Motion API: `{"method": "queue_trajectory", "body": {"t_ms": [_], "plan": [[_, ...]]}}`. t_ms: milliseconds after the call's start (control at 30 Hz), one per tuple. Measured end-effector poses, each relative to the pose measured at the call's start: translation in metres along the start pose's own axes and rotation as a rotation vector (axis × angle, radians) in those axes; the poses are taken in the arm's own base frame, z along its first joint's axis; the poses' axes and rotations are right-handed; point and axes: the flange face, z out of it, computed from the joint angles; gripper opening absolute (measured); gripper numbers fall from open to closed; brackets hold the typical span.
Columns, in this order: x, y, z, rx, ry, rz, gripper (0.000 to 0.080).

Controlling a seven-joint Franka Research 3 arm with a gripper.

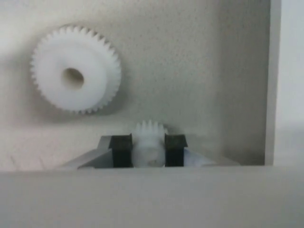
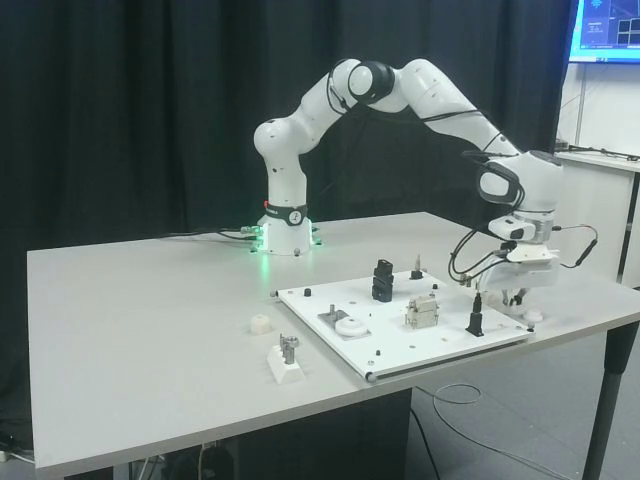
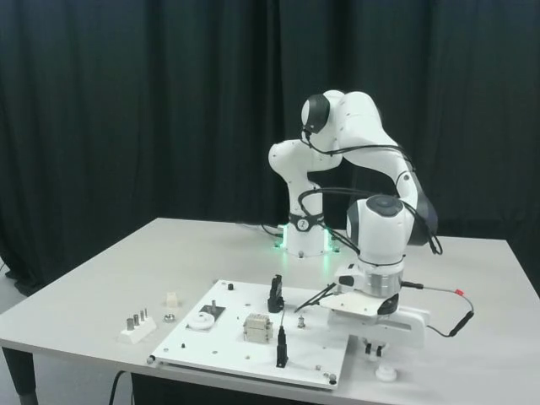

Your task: Insert small gear.

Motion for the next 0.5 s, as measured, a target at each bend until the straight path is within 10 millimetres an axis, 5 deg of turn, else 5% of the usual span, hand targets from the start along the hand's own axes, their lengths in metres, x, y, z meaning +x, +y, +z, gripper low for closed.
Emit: {"method": "queue_trajectory", "body": {"t_ms": [500], "plan": [[-0.001,-0.004,-0.014,-0.017,-0.009,0.002,0.0139]]}}
